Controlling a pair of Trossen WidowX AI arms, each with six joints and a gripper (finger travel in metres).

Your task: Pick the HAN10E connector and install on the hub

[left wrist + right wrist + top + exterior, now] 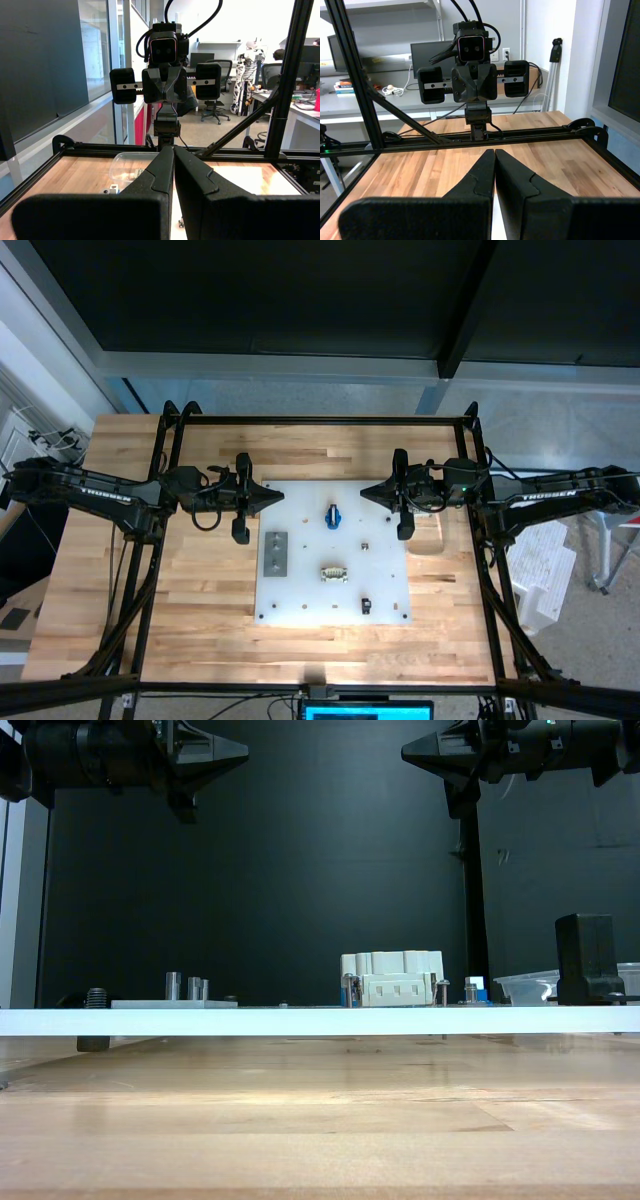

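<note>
Right now your HAN10E connector (334, 573) sits on the white board (300, 612), a little right of its centre, with nothing touching it. In the low view it stands upright, well below both claws.

The left gripper (280, 498) hangs high over the board's far-left corner. The right gripper (363, 492) hangs high over the far-right part. Their tips point at each other, and each has its fingers pressed together, holding nothing. The connector lies nearer to you than both tips, between them left to right and somewhat closer to the right one.

Just left of the connector, but apart from it, you have a grey plate (275, 553). A blue part (333, 515) lies beyond it, and a small black block (366, 605) sits to its near right. Bare board shows on every side of the connector.

Off the board's right edge, a clear tub (428, 537) rests on the wooden table (200, 640). A black frame rail (320, 421) runs along the table's far edge.
</note>
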